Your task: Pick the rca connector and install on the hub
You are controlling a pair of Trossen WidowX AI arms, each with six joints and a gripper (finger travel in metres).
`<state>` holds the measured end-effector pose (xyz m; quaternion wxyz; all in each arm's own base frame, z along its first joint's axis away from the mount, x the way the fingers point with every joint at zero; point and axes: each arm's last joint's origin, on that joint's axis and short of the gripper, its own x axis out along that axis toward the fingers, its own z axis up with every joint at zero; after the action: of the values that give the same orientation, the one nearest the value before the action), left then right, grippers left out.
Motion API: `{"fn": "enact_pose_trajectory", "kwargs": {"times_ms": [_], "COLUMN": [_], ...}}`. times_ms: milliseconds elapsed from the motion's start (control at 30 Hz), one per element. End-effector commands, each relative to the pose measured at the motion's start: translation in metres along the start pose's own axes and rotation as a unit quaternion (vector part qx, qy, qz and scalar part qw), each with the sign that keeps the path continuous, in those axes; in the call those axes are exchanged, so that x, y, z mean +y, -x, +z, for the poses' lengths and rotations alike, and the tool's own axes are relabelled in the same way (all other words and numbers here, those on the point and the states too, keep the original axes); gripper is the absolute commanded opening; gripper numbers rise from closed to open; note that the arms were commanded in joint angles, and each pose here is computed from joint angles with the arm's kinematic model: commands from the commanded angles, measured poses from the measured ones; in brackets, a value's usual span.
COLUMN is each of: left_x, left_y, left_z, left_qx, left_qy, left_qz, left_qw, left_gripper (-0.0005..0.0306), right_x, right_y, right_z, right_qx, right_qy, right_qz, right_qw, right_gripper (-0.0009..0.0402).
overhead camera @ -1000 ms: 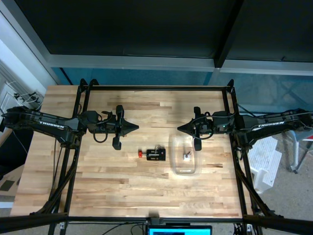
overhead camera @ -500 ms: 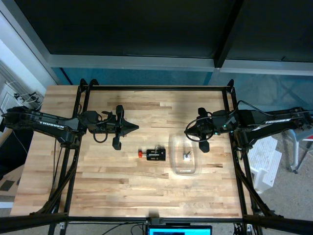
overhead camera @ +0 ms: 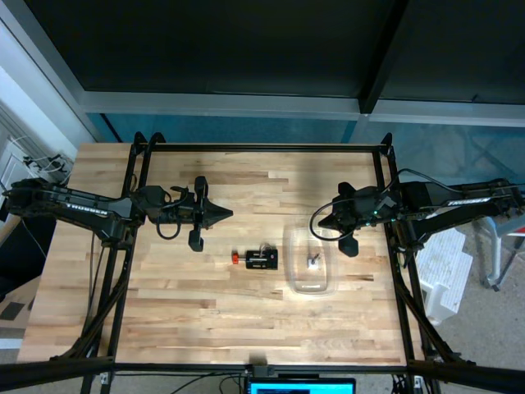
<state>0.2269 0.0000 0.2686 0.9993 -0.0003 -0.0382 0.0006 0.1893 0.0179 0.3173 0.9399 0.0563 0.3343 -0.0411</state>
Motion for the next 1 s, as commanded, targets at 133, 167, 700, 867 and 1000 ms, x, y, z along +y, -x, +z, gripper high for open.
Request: {"fn": "enact_pose_trajectory", "kwargs": {"times_ms": [133, 167, 700, 867, 1000], "left_x": [0.0, 0.0, 0.0, 0.0, 0.0], "left_y": [0.0, 0.0, 0.0, 0.0, 0.0], "left_z": [0.0, 0.0, 0.0, 0.0, 0.0], "left_qx": [0.0, 0.0, 0.0, 0.0, 0.0], "left_qy": [0.0, 0.0, 0.0, 0.0, 0.0], "left_qz": [0.0, 0.0, 0.0, 0.0, 0.0], "left_qw": [1.0, 1.0, 1.0, 1.0, 1.0], "left_gripper": [0.0, 0.0, 0.0, 0.0, 0.0], "right_x": [0.001, 0.001, 0.007, 0.008, 0.008], "right_y": [-0.004, -0.005, -0.034, -0.038, -0.041], "right_z": [-0.003, -0.003, -0.016, -0.02, -0.024], "right_qx": [0.02, 0.023, 0.142, 0.165, 0.189], "right_qy": [-0.008, -0.008, -0.009, -0.004, -0.003], "right_qz": [0.007, 0.007, 0.023, 0.019, 0.014], "right_qw": [1.0, 1.0, 0.99, 0.986, 0.982], "right_gripper": [0.0, 0.0, 0.0, 0.0003, 0.003]}}
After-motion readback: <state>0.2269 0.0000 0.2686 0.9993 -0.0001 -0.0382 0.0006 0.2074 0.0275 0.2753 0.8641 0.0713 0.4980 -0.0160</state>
